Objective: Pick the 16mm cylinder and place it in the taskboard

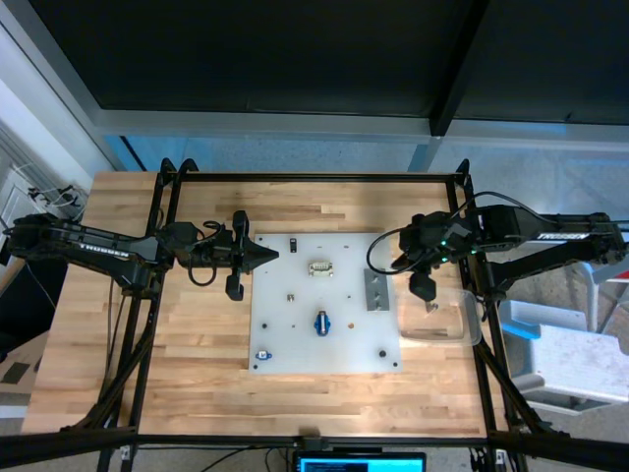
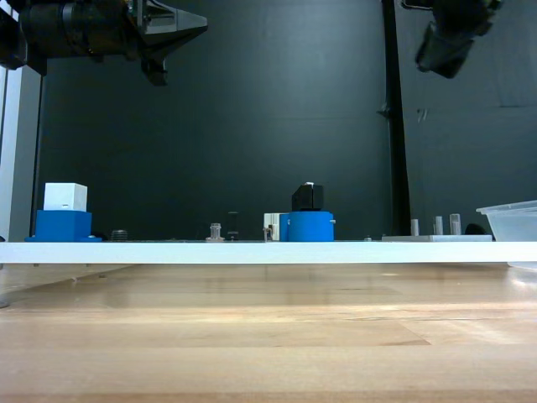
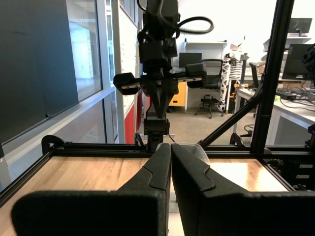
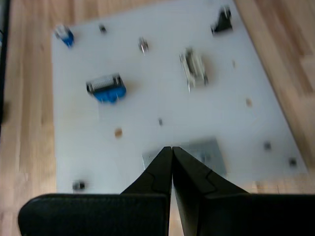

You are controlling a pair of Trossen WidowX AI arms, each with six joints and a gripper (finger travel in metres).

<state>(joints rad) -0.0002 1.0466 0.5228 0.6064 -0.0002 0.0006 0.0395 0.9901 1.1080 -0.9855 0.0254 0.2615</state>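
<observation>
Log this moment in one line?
left claw: shut, raised over taskboard left edge | right claw: shut, raised over right edge | 16mm cylinder: unseen

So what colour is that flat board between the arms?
White taskboard, clearest from the high view; left gripper hovers by its left edge, right gripper by its right.

The right tool (image 4: pixel 172 148) hides part of the blurred grey block (image 4: pixel 214 150); low view crops the clear tray (image 2: pixel 508 220).

Soft overhead light. The taskboard (image 4: pixel 162 88) is blurred in the right wrist view; the low view is dark beyond the defocused counter (image 2: pixel 268 361).
</observation>
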